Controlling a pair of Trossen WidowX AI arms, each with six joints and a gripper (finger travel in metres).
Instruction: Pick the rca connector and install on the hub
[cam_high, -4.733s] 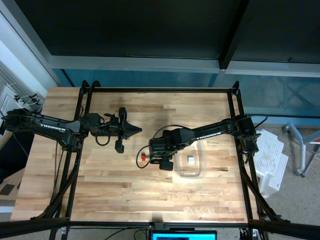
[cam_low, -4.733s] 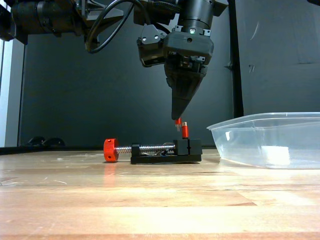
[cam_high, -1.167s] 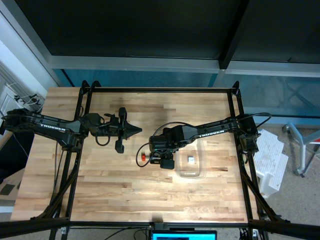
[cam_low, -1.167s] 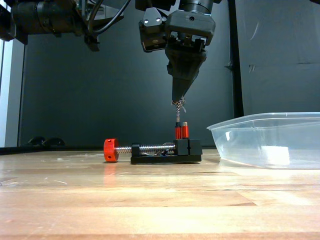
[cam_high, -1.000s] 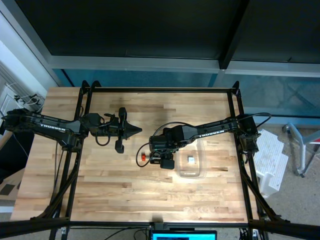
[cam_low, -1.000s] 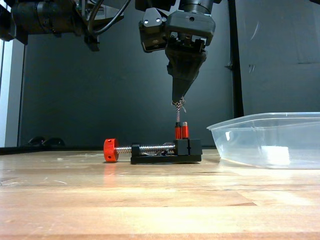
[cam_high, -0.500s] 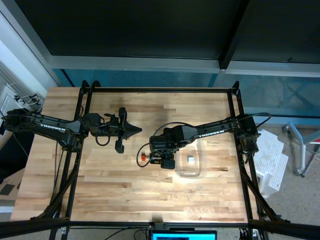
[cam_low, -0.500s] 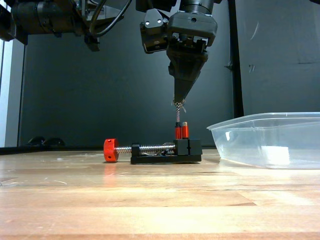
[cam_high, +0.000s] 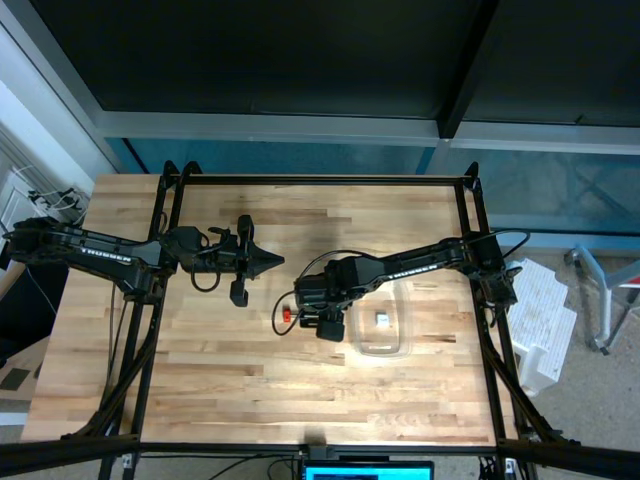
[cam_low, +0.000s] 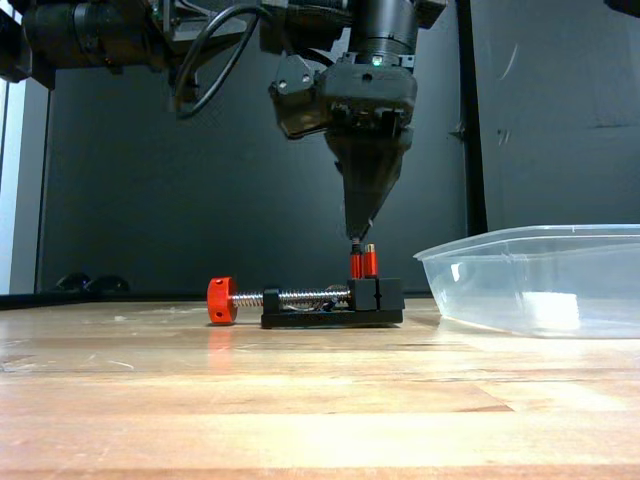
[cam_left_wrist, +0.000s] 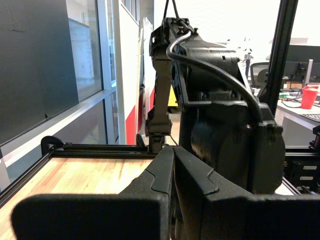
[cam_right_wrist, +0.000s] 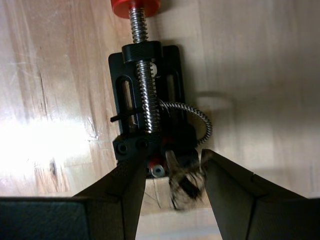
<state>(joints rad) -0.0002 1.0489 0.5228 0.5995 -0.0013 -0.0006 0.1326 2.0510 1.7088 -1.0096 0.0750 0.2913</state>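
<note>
Red at its barrel and trailing a silvery braided lead (cam_right_wrist: 199, 114), the rca connector (cam_low: 355, 264) stood upright on the hub (cam_low: 330, 311), just beside a red post (cam_low: 369, 262) of about the same height. A second before, the right gripper (cam_low: 356, 235) had hung higher, with that lead drawn taut between its tip and the plug. Now it had come down until its tip was just above the plug, and in the right wrist view the lead bowed out in a slack loop. The gripper's jaws stood parted there; the lead's blurred, frayed-looking end lay between them, close to one finger and clear of the other, so it looked loose rather than clamped. That read as a plug already seated and let go, with little left but a retreat. The hub itself was matte black, slotted and blocky, and it carried a bright threaded screw (cam_low: 290, 296) capped by a red-orange knob (cam_low: 221, 299), all resting on the pale, grainy wooden table (cam_low: 300, 400). Near it sat a glossy clear tray (cam_low: 520, 241). The left gripper (cam_high: 276, 262) hovered well apart, its fingers pressed together on nothing.
</note>
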